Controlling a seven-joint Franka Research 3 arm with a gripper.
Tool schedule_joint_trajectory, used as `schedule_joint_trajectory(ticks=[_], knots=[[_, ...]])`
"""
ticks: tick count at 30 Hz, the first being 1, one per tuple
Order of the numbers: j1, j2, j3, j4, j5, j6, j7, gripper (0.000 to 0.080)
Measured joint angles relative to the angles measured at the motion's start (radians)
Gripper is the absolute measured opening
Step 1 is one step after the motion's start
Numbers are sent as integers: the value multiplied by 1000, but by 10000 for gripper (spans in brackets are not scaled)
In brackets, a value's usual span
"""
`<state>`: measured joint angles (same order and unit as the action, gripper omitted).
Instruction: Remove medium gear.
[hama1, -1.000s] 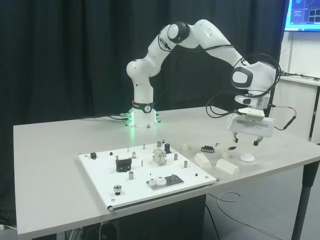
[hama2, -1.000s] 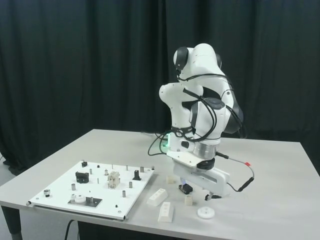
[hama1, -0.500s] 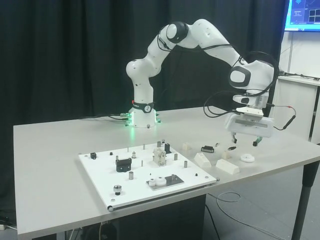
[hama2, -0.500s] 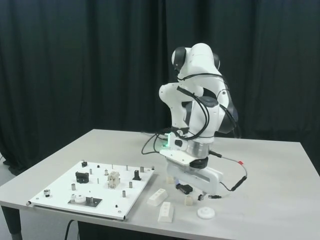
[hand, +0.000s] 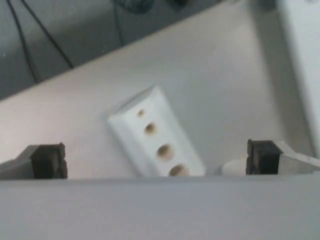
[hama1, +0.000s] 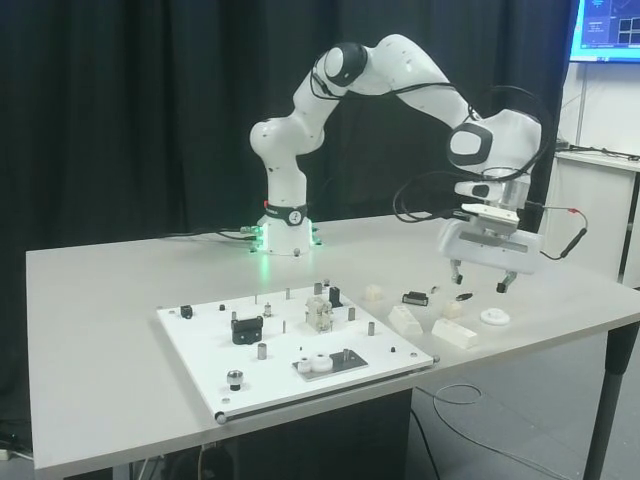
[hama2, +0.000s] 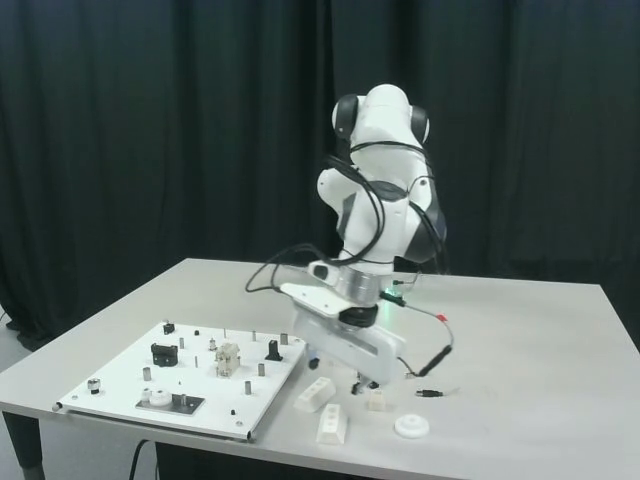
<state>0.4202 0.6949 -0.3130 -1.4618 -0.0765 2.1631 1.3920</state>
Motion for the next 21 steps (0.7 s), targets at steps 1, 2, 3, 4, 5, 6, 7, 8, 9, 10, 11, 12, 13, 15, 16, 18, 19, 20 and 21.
schedule_joint_trajectory(ticks=[1,2,3,4,5,6,7,8,9,10,11,12,13,15,16,18,19,20,21], knots=[[-14,0,7,5,-8,0,-2,800],[-26,0,14,10,-15,0,-2,800],[-41,-1,22,16,-23,0,-2,800],[-55,-1,31,22,-30,0,-2,800],[-71,-1,40,27,-35,-1,-1,800],[-85,-2,48,31,-39,-1,3,800],[-103,-2,57,37,-44,-1,11,800],[-118,-3,65,41,-48,-1,19,800],[-134,-4,73,45,-53,-1,30,800],[-150,-5,81,49,-57,-2,40,800],[-165,-6,89,53,-62,-2,48,800],[-179,-6,96,57,-67,-2,54,800],[-194,-7,102,61,-72,-2,58,800],[-223,-8,115,69,-81,-2,63,800],[-236,-8,120,73,-85,-2,65,800],[-262,-8,130,81,-91,-4,69,800],[-276,-8,134,84,-92,-5,69,800],[-288,-8,137,87,-93,-6,70,800],[-299,-8,138,89,-93,-6,70,800]])
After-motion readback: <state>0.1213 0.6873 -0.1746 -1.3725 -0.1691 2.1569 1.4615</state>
